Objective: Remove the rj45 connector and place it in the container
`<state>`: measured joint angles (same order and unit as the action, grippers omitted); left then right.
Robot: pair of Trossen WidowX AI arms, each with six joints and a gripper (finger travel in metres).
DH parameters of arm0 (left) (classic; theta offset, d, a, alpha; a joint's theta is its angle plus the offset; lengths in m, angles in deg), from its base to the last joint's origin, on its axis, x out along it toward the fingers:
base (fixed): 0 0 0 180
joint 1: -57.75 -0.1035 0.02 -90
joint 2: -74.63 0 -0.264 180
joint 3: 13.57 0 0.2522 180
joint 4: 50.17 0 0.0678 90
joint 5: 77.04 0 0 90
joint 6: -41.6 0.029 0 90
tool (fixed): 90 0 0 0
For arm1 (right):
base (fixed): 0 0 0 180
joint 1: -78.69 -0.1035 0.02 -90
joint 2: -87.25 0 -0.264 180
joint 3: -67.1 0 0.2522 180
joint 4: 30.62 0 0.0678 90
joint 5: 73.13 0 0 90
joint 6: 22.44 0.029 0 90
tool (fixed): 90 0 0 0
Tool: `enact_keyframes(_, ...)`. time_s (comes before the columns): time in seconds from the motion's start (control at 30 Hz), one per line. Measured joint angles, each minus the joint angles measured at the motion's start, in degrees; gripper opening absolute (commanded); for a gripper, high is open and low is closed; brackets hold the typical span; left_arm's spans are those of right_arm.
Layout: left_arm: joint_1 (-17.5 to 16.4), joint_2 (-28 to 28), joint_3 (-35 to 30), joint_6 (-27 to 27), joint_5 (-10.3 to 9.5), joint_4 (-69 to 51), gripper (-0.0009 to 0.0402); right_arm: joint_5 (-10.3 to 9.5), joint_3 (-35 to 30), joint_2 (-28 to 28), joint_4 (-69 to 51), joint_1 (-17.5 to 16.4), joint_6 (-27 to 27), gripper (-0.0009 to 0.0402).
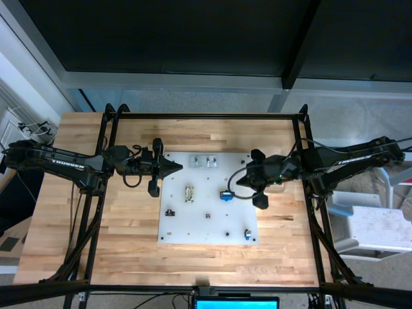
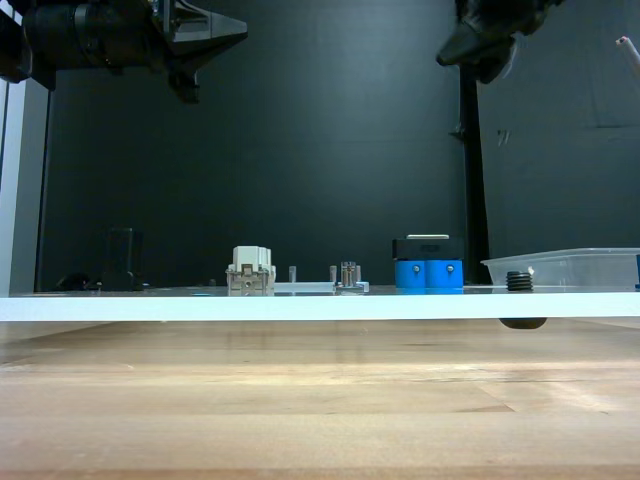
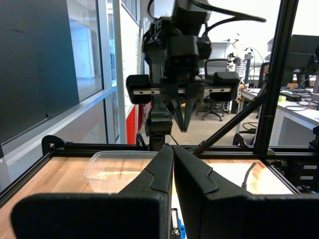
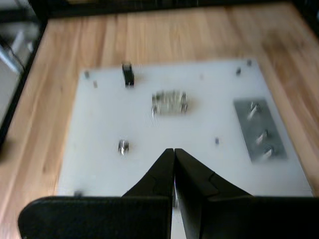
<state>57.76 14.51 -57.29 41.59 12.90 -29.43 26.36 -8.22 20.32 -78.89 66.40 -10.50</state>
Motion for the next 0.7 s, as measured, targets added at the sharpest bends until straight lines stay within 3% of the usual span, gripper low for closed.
enact_keyframes(0.7, 0.0, 0.0, 0.0, 0.0, 0.02, 0.02, 0.0001, -0.04, -15.96, -14.91, -22.95, -13.11, 12.31, 0.0)
